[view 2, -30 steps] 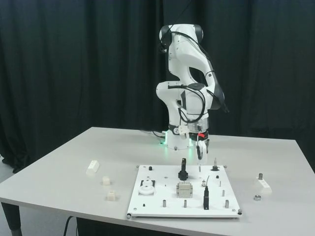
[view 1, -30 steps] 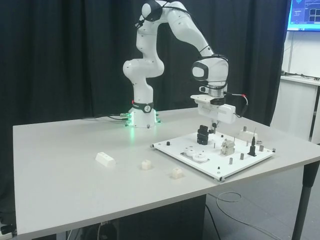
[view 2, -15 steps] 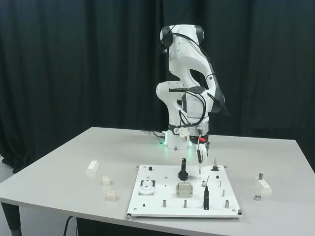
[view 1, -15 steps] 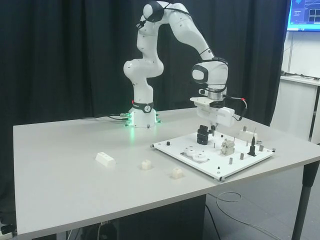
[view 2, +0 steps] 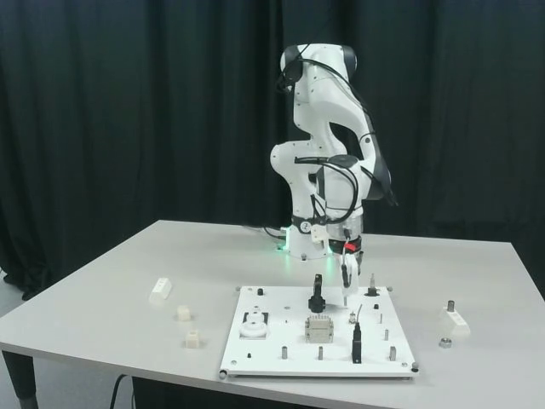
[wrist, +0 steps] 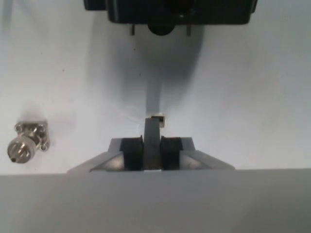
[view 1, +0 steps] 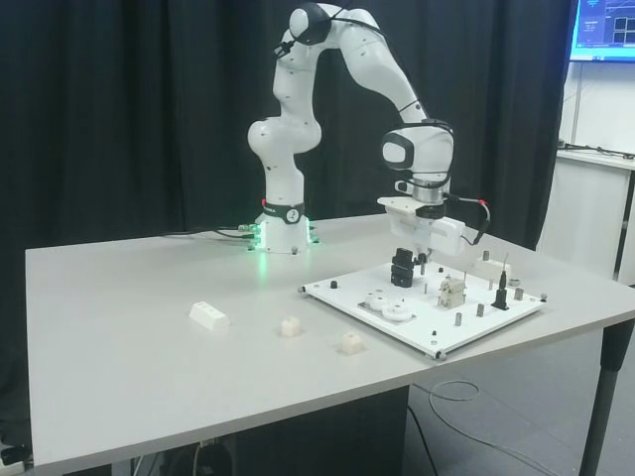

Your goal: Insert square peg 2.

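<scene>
**Peg held low over the white board**

In the wrist view the gripper (wrist: 151, 154) had its jaws clenched on the square peg (wrist: 151, 136), a slim dark straight-sided bar standing upright between two black pads (wrist: 131, 154). The peg's lower end met a small pale square spot on the white board (wrist: 243, 97); whether it had entered a hole could not be told. Just left of centre-bottom in that view lay one shiny metal fitting (wrist: 26, 141) with a round head and a four-cornered flange. A black block (wrist: 170, 12) with two thin pins filled the top edge.

In the first room view the white arm (view 1: 327, 59) bent down right of centre, its gripper (view 1: 424, 256) low over the far middle of the flat, matte, square board (view 1: 337, 293), which lay on the smooth grey desk (view 1: 119, 337). The board carried a black fixture (view 1: 402, 268), a white round gear-like piece (view 1: 397, 311), a small metallic boxy part (view 1: 451, 290), a black upright piece (view 1: 501, 295) and several short grey pegs.

In the second room view, three pale blocks sat on the desk at lower left, apart from the board: one oblong (view 2: 159, 290) and two small cubes (view 2: 183, 313) (view 2: 193, 340). At lower right lay one white block (view 2: 456, 319) with a grey stud and one small ring (view 2: 444, 342). Green light glowed at the arm's base (view 2: 281, 249).
</scene>
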{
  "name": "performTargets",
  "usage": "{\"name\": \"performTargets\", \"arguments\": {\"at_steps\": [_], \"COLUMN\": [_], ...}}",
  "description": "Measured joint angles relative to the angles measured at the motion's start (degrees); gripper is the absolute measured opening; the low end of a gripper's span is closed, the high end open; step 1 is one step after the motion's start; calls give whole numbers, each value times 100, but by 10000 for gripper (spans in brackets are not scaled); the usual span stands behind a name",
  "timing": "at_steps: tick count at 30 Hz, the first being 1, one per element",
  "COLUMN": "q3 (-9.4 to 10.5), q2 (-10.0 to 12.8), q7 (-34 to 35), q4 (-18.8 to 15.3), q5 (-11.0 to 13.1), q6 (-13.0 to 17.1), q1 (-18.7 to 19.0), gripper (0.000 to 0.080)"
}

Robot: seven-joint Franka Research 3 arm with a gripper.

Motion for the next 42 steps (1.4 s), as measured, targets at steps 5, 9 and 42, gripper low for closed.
{"name": "performTargets", "arguments": {"at_steps": [5, 9, 42], "q3": [-383, -660, -1607], "q2": [47, 72, 197], "q7": [-58, -92, -220], "q4": [1, 1, 8], "q5": [134, 214, 497], "q6": [20, 20, 16], "q1": [411, 708, 1765], "gripper": [72, 72, 72]}}
